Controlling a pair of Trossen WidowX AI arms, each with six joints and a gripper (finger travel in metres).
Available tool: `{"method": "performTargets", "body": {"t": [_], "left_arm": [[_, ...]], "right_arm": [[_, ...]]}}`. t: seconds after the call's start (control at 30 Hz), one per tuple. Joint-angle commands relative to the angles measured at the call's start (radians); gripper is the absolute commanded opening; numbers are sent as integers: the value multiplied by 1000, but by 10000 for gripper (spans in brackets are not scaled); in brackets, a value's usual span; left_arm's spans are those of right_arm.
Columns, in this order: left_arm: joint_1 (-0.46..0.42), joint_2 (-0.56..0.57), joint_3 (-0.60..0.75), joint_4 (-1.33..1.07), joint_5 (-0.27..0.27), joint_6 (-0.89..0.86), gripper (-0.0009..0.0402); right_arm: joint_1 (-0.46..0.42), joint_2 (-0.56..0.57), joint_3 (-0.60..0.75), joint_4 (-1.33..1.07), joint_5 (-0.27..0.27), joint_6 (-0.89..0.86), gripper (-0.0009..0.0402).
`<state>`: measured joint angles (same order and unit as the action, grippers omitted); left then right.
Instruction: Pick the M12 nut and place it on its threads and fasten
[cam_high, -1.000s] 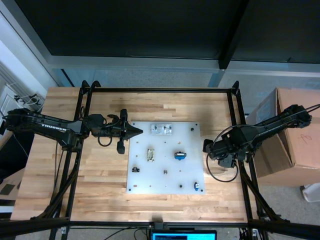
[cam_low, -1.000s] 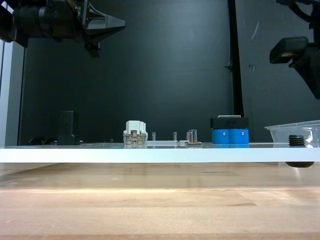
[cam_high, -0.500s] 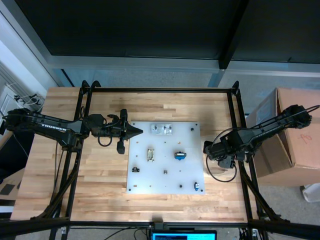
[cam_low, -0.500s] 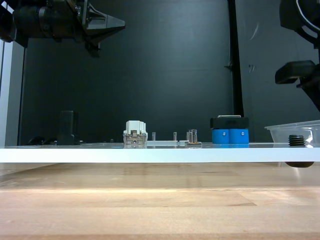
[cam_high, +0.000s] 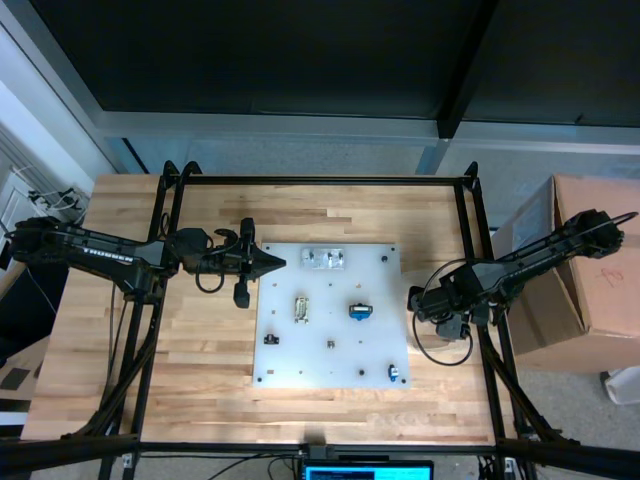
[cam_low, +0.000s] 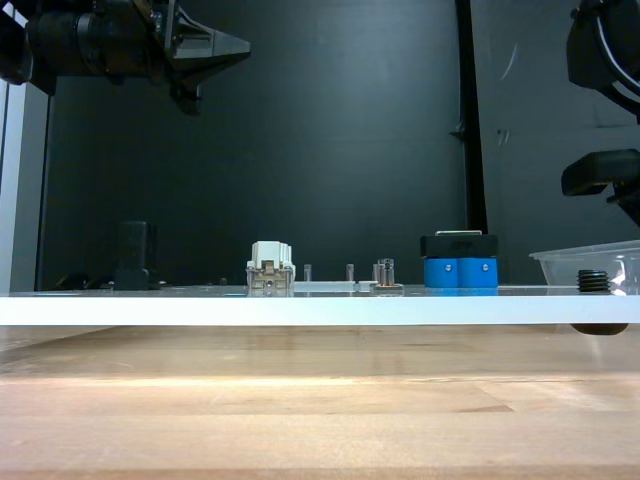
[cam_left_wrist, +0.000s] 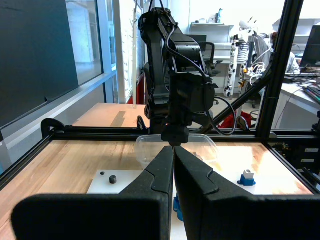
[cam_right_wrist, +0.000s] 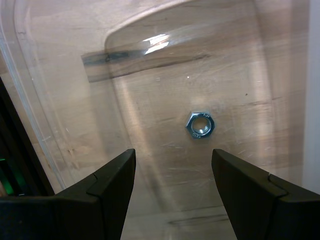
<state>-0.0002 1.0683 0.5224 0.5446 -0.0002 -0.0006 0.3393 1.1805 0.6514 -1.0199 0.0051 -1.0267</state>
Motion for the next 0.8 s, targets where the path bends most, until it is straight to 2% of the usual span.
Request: {"method": "performTargets", "body": {"t": [0.03,0.67,0.8], "left_arm": [[0,0,0,0,0,0,0],[0,0,0,0,0,0,0],[0,0,0,0,0,0,0]], "right_arm": [[0,-1,-18,16,0,1,213],[-3,-1,-131,158,1,110,211],[-3,-1,-134,160,1,110,190]]}}
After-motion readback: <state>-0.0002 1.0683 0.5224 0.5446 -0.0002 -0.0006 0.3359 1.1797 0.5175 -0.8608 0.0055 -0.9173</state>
